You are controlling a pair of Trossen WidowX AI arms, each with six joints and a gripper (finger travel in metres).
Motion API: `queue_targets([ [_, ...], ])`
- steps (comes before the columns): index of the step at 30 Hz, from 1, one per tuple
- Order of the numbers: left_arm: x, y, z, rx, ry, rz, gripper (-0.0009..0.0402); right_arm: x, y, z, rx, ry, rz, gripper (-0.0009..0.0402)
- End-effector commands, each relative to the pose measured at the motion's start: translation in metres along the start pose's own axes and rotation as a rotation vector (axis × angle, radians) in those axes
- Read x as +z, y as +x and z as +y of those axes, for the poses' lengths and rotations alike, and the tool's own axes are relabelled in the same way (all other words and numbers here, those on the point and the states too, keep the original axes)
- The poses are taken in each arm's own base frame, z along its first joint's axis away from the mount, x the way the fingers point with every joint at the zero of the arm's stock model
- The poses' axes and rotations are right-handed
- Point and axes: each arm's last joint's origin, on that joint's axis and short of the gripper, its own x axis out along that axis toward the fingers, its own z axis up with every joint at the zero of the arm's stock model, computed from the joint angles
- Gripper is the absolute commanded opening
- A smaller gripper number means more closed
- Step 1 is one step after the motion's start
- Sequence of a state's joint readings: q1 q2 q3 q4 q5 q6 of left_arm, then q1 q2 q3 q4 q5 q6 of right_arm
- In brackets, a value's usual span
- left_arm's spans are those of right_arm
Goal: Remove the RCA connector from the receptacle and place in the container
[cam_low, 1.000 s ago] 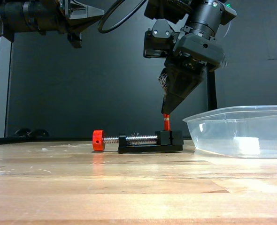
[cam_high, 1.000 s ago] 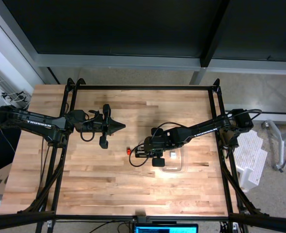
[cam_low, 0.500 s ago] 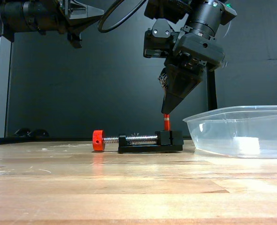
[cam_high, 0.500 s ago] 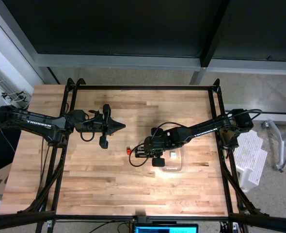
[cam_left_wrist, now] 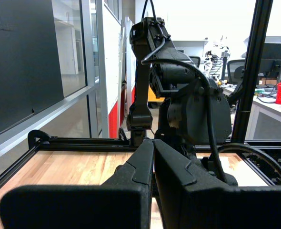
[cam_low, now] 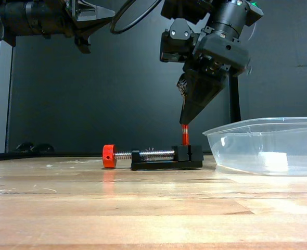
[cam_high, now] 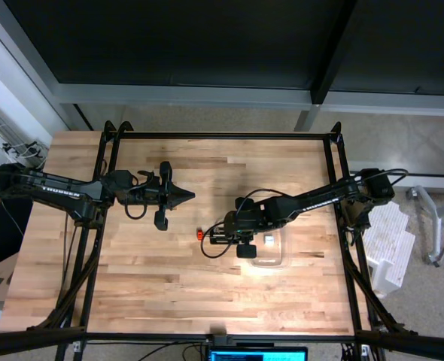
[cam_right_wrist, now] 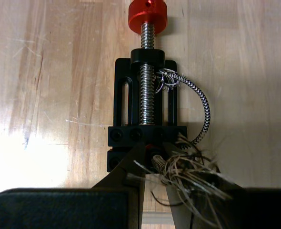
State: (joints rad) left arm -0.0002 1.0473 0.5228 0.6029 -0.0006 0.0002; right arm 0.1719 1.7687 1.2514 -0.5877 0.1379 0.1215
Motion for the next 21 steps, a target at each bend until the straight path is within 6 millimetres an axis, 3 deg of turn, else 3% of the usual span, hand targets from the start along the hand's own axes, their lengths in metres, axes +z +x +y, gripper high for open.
queue_targets([
  [1, 0.0, 0.0, 0.0, 0.0, 0.0, 0.0, 0.0, 0.001, -0.006, -0.001, -0.001, 0.0, -0.002, 0.0004],
  [21, 0.0, 0.0, 0.0, 0.0, 0.0, 0.0, 0.0, 0.006, -0.074, -0.01, 0.018, 0.017, -0.157, 0.0004],
])
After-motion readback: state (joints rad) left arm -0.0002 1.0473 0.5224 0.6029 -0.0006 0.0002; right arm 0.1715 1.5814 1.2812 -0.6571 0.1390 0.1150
